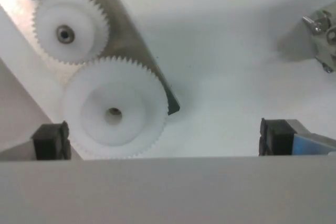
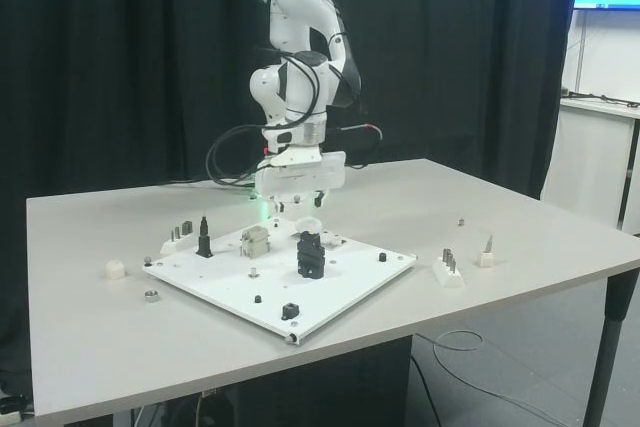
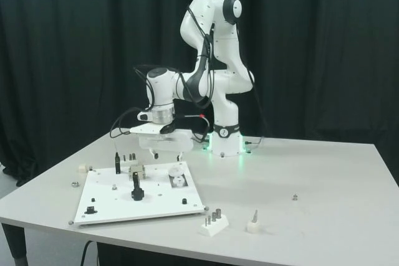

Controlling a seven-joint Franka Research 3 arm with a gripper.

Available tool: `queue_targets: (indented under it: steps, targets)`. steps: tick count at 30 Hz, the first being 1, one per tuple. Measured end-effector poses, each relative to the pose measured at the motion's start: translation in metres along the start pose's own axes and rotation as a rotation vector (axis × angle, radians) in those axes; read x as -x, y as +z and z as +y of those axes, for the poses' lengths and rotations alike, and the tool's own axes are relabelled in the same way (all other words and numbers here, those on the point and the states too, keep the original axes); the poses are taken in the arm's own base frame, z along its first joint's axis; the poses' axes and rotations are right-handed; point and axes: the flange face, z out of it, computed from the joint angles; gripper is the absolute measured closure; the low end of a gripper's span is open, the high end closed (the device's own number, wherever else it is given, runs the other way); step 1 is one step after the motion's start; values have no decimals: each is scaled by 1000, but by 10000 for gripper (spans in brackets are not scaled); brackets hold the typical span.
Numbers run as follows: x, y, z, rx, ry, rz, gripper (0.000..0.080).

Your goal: Insert large gear.

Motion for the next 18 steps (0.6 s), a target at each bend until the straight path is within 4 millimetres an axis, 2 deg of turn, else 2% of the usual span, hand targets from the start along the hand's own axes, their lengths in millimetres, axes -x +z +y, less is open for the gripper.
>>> queue_targets:
  steps: [18]
  targets:
    - [-1, 16, 9, 32, 18, 10, 3]
